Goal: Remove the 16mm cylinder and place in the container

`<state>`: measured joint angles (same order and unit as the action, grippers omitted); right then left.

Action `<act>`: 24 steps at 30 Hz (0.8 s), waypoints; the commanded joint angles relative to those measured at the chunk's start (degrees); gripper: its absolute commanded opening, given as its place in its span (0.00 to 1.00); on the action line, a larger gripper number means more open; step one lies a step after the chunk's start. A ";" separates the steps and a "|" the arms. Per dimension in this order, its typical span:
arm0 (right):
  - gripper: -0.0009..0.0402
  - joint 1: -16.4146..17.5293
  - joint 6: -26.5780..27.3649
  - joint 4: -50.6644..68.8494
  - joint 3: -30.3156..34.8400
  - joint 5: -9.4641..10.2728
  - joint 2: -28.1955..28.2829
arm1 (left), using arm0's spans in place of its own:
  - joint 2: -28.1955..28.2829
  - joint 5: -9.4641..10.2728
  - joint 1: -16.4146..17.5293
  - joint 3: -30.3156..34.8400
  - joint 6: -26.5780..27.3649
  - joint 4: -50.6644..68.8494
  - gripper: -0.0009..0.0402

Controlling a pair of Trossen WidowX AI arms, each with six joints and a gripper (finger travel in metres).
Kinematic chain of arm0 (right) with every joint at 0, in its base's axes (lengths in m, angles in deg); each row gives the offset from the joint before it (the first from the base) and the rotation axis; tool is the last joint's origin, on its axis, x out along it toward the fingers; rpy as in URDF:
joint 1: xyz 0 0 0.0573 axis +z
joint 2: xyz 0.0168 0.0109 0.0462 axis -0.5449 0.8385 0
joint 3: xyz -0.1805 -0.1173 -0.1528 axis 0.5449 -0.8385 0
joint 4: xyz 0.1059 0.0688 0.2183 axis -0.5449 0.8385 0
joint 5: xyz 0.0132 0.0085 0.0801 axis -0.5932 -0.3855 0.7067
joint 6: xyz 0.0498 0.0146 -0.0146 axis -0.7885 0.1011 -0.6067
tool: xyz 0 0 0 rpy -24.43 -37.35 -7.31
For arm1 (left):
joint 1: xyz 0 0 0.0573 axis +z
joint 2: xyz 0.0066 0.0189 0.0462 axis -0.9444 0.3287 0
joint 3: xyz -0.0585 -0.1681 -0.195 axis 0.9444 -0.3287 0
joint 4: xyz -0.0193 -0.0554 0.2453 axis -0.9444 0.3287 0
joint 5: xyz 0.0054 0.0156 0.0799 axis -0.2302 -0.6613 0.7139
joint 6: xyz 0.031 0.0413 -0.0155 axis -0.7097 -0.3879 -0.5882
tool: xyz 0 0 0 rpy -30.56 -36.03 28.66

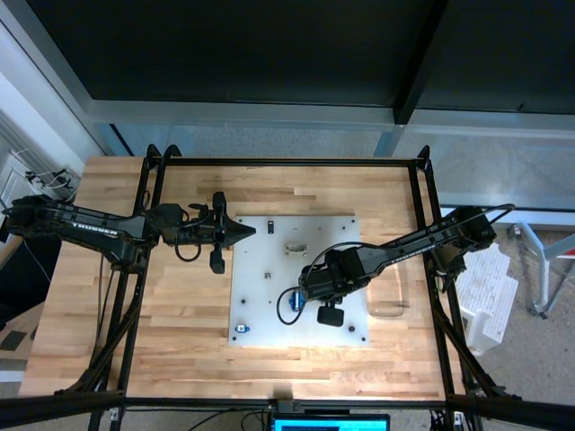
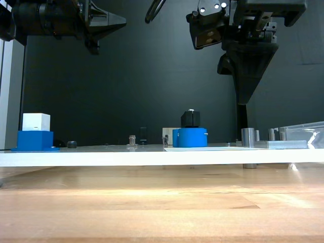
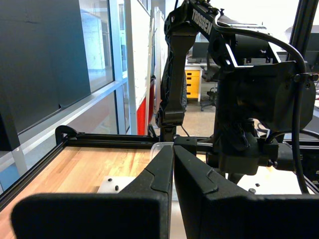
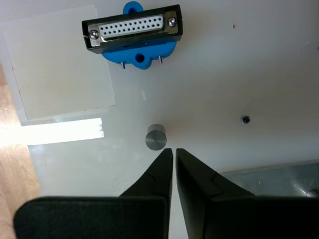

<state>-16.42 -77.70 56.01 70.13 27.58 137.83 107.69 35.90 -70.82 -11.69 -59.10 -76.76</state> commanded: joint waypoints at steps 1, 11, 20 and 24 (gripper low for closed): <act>0.11 0.11 0.04 -0.09 0.02 0.00 0.04 | 0.00 -0.02 0.02 0.00 0.00 -0.02 0.02; 0.37 0.72 -0.02 -1.03 0.02 -0.09 0.74 | 0.00 -0.02 0.02 0.00 0.00 0.00 0.02; 0.55 1.01 -0.02 -1.38 -0.07 -0.11 2.01 | 0.00 -0.02 0.00 0.00 0.00 0.00 0.02; 0.56 1.11 -0.02 -2.95 -1.03 -0.09 2.45 | 0.00 -0.02 0.00 0.00 0.00 0.00 0.02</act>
